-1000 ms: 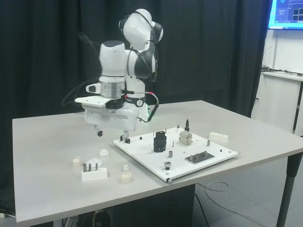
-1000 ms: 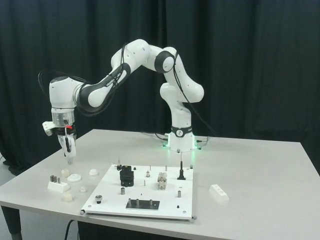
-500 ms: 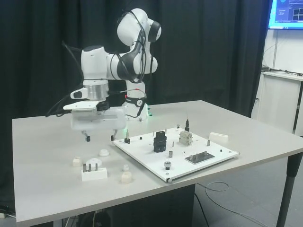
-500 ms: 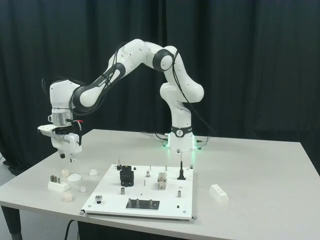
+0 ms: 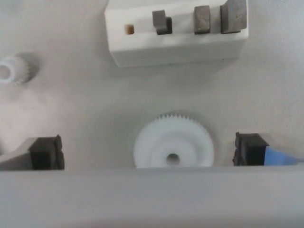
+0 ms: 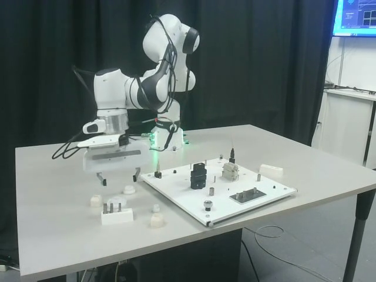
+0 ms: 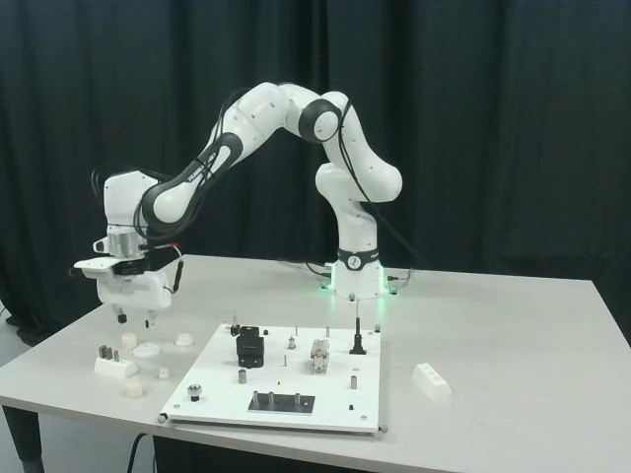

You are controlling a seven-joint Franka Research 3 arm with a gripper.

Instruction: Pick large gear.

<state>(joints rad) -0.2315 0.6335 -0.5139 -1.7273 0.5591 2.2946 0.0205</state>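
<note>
Gear first: your large gear lies flat on the grey table, directly beneath the gripper and between its two black fingertips, touched by neither. The fingers are spread wide and hold nothing. A round gear has no long axis, so only the centring matters, and it looks good; a straight descent should do. Just beside the gear sits a white block with grey pegs. Your arm reaches out low from its base, wrist pointing down.
</note>
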